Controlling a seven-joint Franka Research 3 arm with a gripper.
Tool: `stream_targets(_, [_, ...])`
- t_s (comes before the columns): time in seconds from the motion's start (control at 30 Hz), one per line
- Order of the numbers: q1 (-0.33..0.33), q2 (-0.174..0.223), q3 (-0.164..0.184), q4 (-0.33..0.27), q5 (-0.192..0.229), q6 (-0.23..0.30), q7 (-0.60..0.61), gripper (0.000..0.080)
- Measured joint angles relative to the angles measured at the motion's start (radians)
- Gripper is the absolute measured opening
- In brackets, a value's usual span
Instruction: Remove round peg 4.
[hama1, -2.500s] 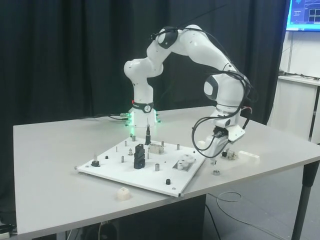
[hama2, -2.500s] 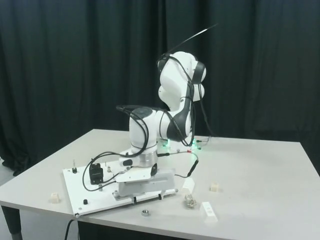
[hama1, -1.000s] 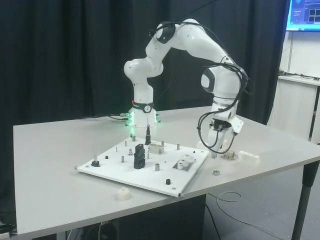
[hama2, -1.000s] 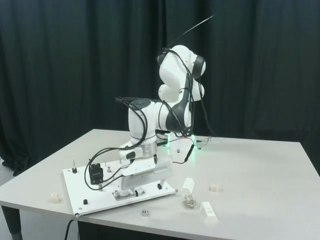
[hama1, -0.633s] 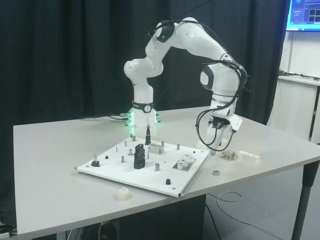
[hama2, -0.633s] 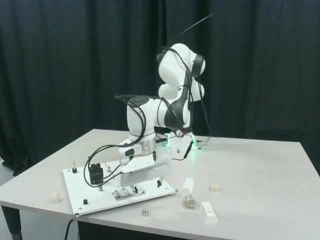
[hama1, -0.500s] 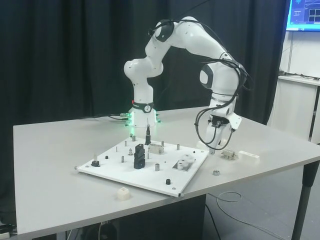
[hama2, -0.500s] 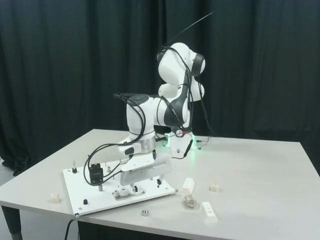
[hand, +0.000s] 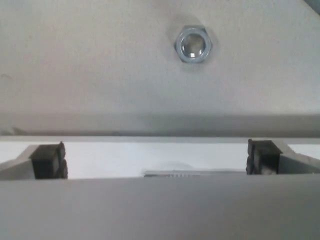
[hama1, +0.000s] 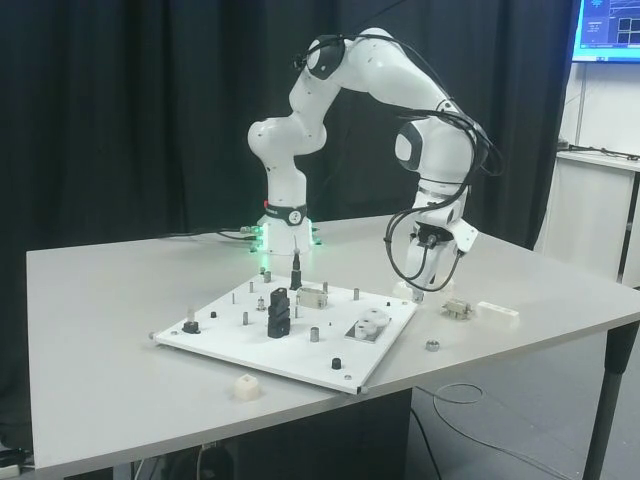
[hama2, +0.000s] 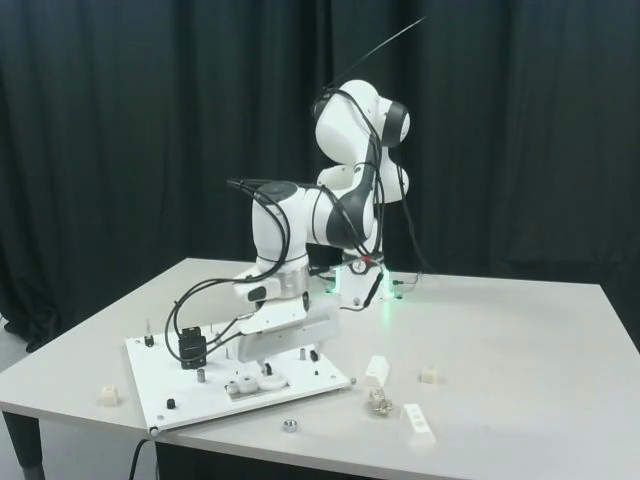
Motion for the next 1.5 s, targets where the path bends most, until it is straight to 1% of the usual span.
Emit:
stream_targets(0.37, [-0.006, -0.011, -0.005, -0.013, -0.025, 0.003, 0.007, 0.0800])
stream_targets(0.7, [-0.033, -0.023, -0.009, -0.037, -0.068, 0.010, 0.007, 0.0800])
stream_targets(1.0, [-0.058, -0.051, -0.008, -0.080, -0.111, 0.017, 0.002, 0.0800])
stream_targets(1.27, [-0.085, -0.085, -0.008, -0.135, -0.144, 0.057, -0.003, 0.0800])
stream_targets(1.5, [-0.117, -0.112, -0.008, -0.179, -0.157, 0.104, -0.029, 0.0800])
